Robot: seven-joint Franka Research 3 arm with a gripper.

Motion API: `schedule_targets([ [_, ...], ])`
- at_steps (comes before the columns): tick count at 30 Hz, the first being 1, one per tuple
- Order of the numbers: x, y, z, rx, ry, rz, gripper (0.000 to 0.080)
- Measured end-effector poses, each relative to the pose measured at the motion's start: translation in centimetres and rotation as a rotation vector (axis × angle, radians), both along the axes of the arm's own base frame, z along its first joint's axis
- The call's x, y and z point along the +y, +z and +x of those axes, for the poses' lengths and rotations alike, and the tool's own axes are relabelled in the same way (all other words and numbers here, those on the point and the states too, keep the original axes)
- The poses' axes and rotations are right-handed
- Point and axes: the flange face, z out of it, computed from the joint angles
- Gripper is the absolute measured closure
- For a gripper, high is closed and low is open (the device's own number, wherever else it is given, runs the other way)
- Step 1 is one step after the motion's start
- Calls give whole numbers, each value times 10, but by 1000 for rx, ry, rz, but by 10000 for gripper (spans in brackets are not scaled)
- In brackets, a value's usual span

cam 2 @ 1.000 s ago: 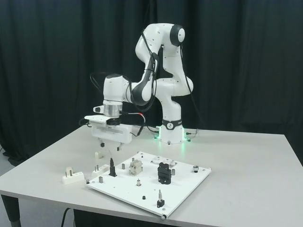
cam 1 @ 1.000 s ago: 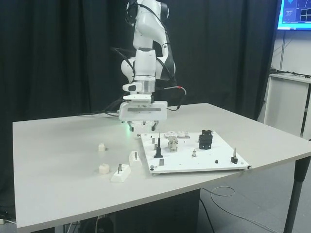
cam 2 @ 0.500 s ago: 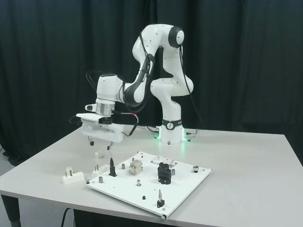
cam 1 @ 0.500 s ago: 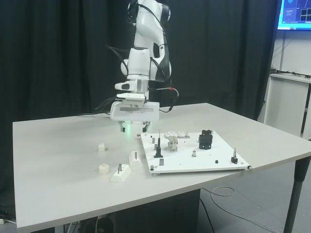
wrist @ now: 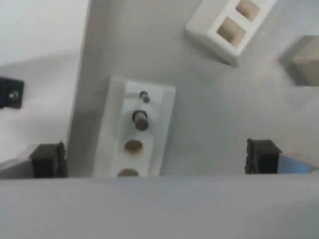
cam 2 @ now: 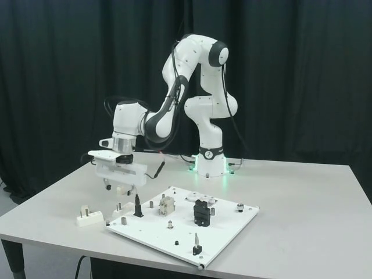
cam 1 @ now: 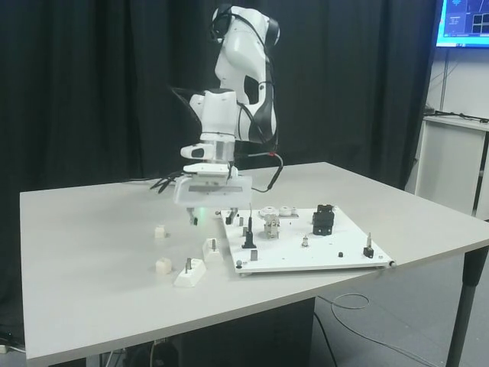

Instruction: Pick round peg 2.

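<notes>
Overhead, gripper (wrist: 154,158) hovered with jaws spread wide, holding nothing. Round peg 2 (wrist: 141,120) stood upright in white holder block (wrist: 133,133) on grey table (cam 1: 92,229), at board's (cam 1: 336,252) nine o'clock.

So the white arm (cam 2: 174,110) is folded over from its base at the far side of the table, elbow up high, forearm coming down and out. Wrist points straight down, and the gripper (cam 1: 213,218) hangs just above the tabletop with both black fingertips (wrist: 49,160) spread wide apart, holding nothing.
</notes>
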Motion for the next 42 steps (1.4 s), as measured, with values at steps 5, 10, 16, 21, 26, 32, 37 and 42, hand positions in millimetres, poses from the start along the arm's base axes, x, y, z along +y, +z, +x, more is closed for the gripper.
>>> schedule_targets([
  [5,-6,-12,6,28,6,18,3],
  [10,-13,-17,7,57,-3,41,3],
  [16,-18,-17,7,70,-9,66,3],
  [21,-18,-16,10,67,-12,79,3],
  [26,-17,-17,12,56,-26,95,3],
  [32,-16,-21,14,56,-30,98,3],
  [37,-16,-24,16,61,-29,94,3],
  [42,-16,-28,18,66,-29,92,3],
])
